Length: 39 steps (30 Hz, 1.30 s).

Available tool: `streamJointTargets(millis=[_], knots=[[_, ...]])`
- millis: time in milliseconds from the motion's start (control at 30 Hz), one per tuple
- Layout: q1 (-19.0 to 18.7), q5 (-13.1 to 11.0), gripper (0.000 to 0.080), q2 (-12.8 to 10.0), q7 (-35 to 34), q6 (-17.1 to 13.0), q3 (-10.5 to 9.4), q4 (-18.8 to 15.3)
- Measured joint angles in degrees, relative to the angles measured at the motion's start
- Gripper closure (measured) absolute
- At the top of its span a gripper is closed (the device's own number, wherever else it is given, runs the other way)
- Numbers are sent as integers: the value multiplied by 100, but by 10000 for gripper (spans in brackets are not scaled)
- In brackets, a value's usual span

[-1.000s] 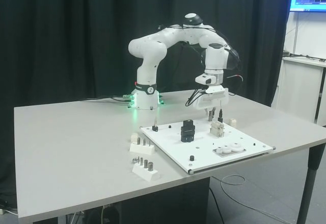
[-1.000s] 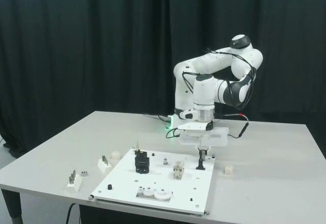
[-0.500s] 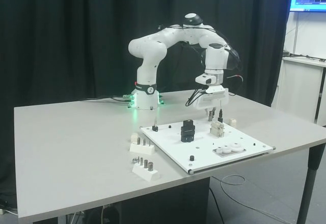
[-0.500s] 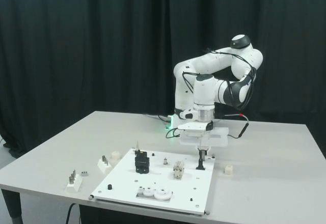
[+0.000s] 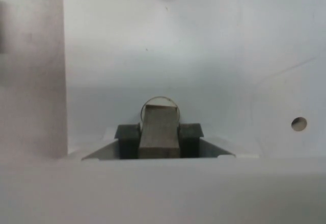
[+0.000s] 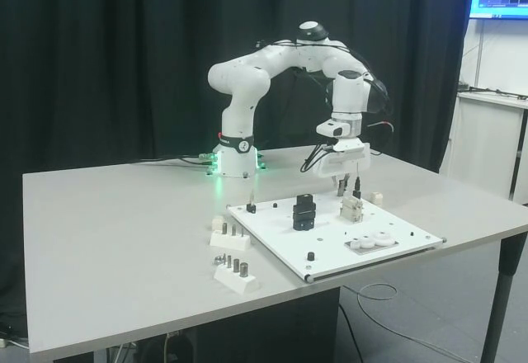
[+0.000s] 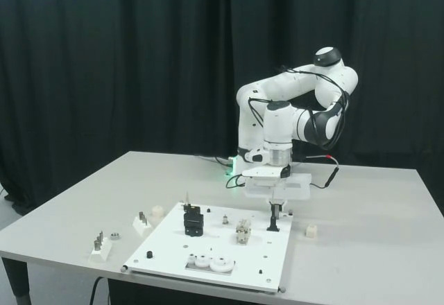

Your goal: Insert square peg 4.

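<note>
Taking the white board (image 7: 270, 270) as the landmark: off its near corner, on the grey table (image 6: 107, 239), stand two small white blocks holding spare pegs (image 6: 235, 274), well apart from the work. On the board itself, nearest the front edge, sits a cluster of white gears (image 7: 208, 262); farther in stands a black block (image 7: 192, 222), and beside that a small white fixture (image 7: 242, 231). Past these, toward the board's far edge, the gripper (image 7: 275, 216) hangs straight down, its two fingers closed snugly on the square peg (image 5: 159, 132), which stands upright between them. The wrist view shows the peg's lower end over a round opening (image 5: 159, 103) in the board, the rim of the opening just showing behind the peg's tip; whether the tip has already entered cannot be told. Just off the board's edge beyond the gripper lies a small white cube (image 7: 312, 231), and farthest back rises the arm's base with its green light (image 6: 216, 162). The step in hand looks like the insertion itself. The next move probably calls for a slow, straight descent, keeping the peg square to its seat and easing off if it binds, then releasing only once it is seated.
</note>
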<state>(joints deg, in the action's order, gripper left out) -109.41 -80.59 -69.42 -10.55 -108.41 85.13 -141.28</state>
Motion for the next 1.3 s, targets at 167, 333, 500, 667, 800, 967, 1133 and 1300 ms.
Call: streamJointTargets(millis=[167, 333, 500, 667, 800, 967, 1133, 1300], knots=[[0, 0, 648, 3, -1, 0, 0, -5], [0, 0, 648, 8, -43, 0, 1, -10], [-11, 0, 648, 17, -94, 1, 5, -24], [-53, 7, 648, 21, -105, 3, 18, -62], [-84, 17, 648, 21, -113, 3, 25, -84], [-97, 30, 648, 21, -113, -6, 26, -88], [-97, 31, 648, 20, -113, -32, 23, -88], [-96, 26, 648, 19, -113, -124, 0, -85]])
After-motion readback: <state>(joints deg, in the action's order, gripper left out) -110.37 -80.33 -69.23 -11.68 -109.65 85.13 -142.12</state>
